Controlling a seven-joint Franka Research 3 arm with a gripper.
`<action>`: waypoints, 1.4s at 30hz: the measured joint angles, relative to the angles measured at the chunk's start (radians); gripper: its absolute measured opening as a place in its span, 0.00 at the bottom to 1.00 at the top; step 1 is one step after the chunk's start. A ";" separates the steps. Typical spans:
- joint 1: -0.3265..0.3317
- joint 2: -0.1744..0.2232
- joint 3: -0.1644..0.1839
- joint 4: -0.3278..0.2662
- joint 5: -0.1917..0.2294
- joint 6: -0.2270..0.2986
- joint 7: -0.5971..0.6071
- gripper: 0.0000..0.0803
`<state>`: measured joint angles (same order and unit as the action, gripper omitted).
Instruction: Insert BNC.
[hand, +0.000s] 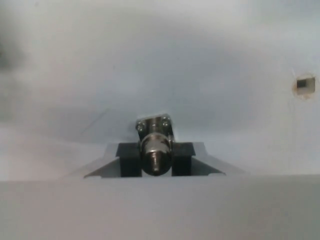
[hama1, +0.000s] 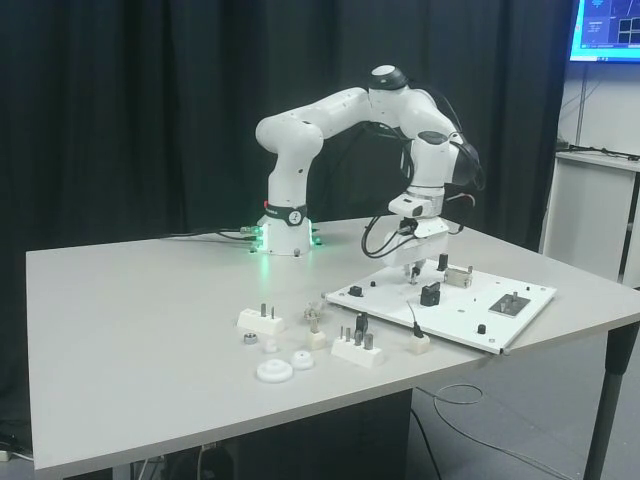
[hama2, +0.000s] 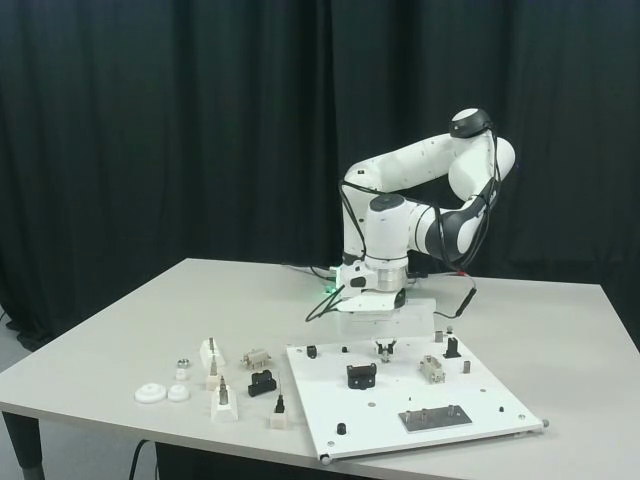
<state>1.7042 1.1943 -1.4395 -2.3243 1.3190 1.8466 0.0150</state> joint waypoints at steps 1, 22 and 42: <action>-0.001 0.000 0.001 0.001 0.000 0.000 0.012 0.16; -0.008 0.000 0.001 0.007 0.000 -0.009 0.175 0.16; -0.021 0.000 -0.002 0.007 0.015 -0.031 0.282 0.16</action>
<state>1.6829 1.1942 -1.4419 -2.3175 1.3337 1.8152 0.2970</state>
